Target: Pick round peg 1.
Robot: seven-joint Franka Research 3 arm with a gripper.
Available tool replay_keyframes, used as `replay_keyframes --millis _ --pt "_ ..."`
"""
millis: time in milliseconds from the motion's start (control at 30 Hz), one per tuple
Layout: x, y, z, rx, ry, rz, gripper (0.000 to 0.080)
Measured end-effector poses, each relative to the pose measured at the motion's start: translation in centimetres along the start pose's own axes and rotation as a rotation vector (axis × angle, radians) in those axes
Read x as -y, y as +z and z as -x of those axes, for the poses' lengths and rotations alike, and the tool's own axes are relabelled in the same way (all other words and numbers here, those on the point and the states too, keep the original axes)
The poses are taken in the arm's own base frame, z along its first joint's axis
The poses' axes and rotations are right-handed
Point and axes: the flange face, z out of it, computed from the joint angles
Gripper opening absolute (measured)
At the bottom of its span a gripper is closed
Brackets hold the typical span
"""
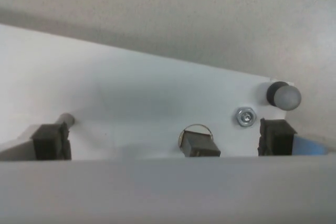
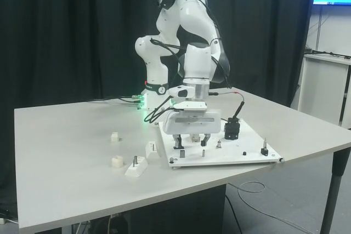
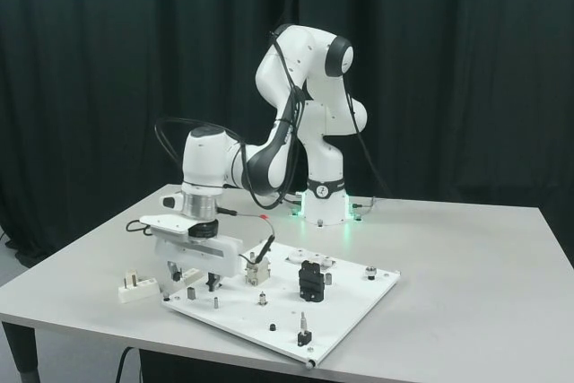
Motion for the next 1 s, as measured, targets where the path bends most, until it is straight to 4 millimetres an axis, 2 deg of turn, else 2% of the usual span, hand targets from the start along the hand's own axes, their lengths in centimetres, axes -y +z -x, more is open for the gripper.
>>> replay_keyframes --millis 1000 --pt "-0.20 -0.57 -0.86 -0.013 0.008 -0.008 0.0800"
